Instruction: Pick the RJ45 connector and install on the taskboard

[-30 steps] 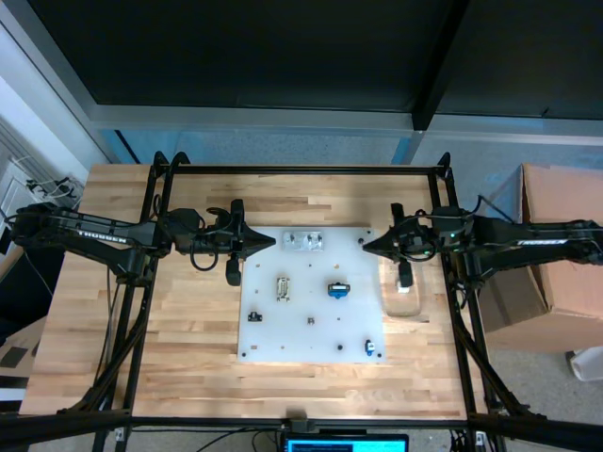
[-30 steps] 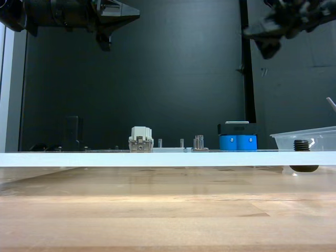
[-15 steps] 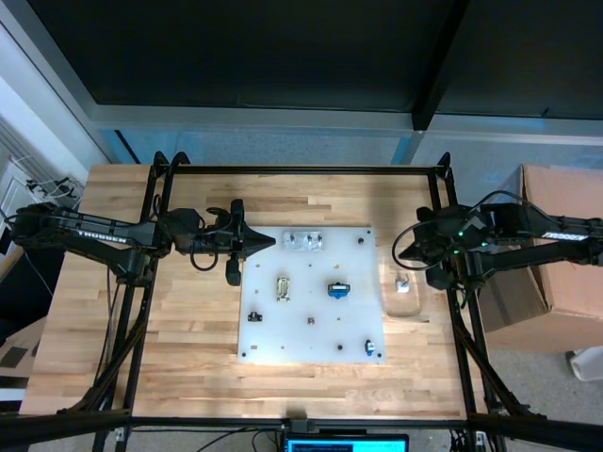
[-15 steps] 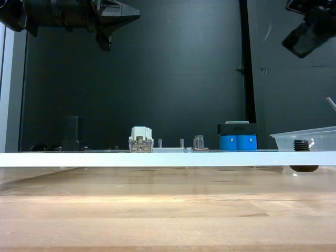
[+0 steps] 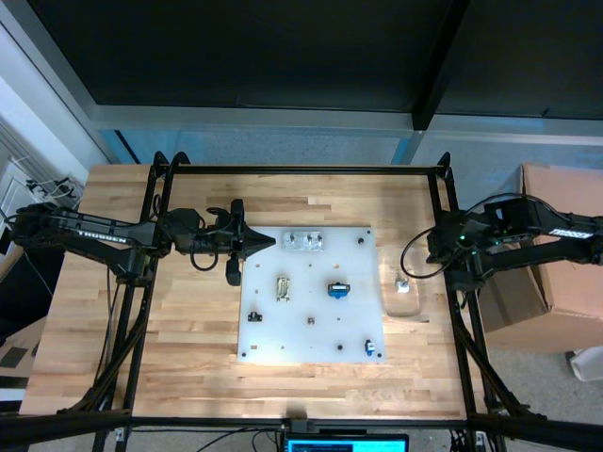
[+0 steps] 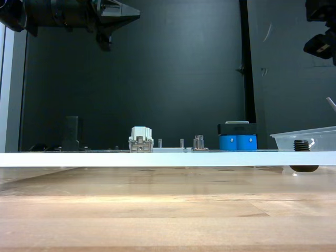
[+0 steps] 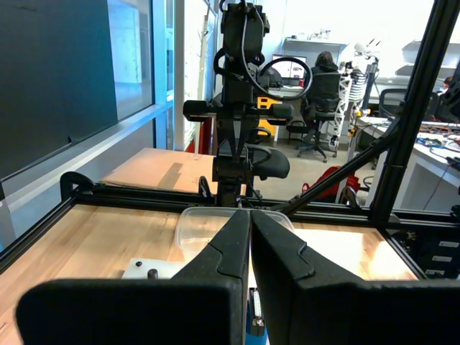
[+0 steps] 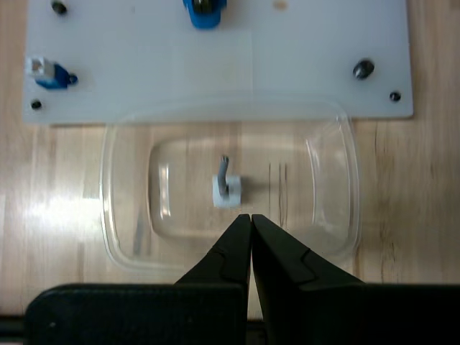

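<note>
Table (image 5: 188, 358), near edge first; white board (image 5: 283, 330) lies flat at centre, with a small blue fitting (image 5: 371, 349) at its 5 o'clock corner; clear tray (image 5: 407, 309) sits on the wood just beside the board's 3 o'clock edge. Connector (image 8: 227, 188) lies free on the tray floor, clear of any seat on the board; neither arm touches it. Right gripper (image 8: 251, 218) hangs well above the tray, pointing down at it; jaws pressed together, nothing between them. Left gripper (image 5: 270, 242) hangs high over the board's 10 o'clock edge, pointing toward 3 o'clock; jaws likewise pressed together and empty.

Judgement: pick not yet begun; the right arm is the one placed for it.

Risks from here:
- Coming down with the jaws unspread would strike or shove the connector.
- The tray looks light and unfixed; a jaw catching its wall could slide or tip it.
- The connector is small; an off-centre pinch could twist it and leave it skewed for seating on the board.
</note>
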